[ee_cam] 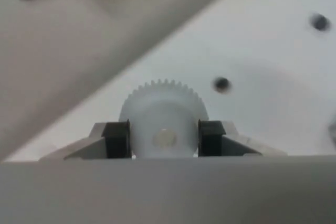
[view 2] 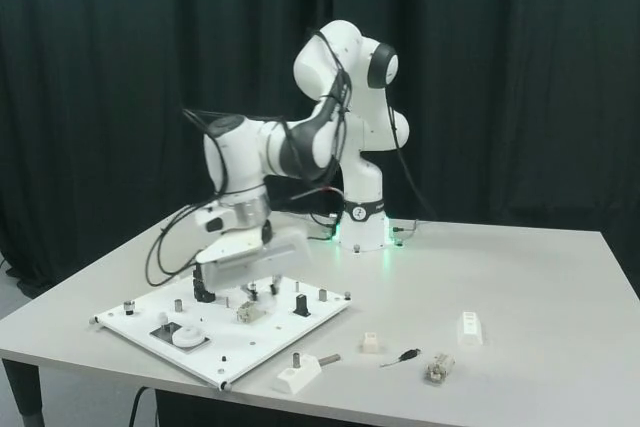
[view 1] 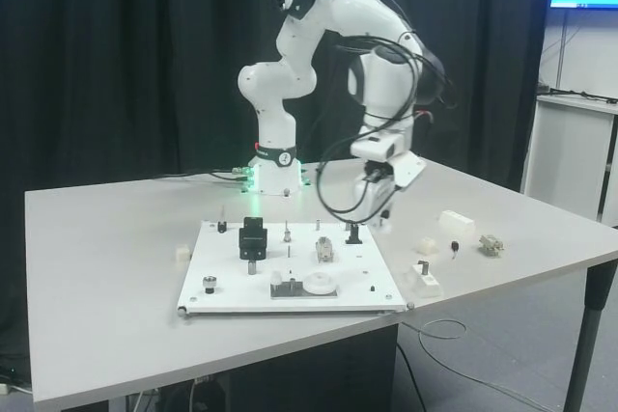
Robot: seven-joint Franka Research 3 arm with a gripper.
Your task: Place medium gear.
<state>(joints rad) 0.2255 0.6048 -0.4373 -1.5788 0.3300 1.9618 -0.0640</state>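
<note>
Medium gear (ee_cam: 165,121) sits clamped flat between the two black fingertips of the end effector (ee_cam: 164,139), its toothed rim pointing outward and its axis straight down toward the white assembly board (ee_cam: 273,77) lying close beneath, over the grey counter (view 1: 106,238).

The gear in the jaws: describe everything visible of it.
The gear is white, looks like plastic, and has fine teeth around its rim, a raised round hub and a small centre bore. The gripper holds it, its black jaws pressed on either side of the hub. It hangs over the white board, near a dark hole. Its lower part is hidden behind the gripper body, and the room views do not show it.
</note>
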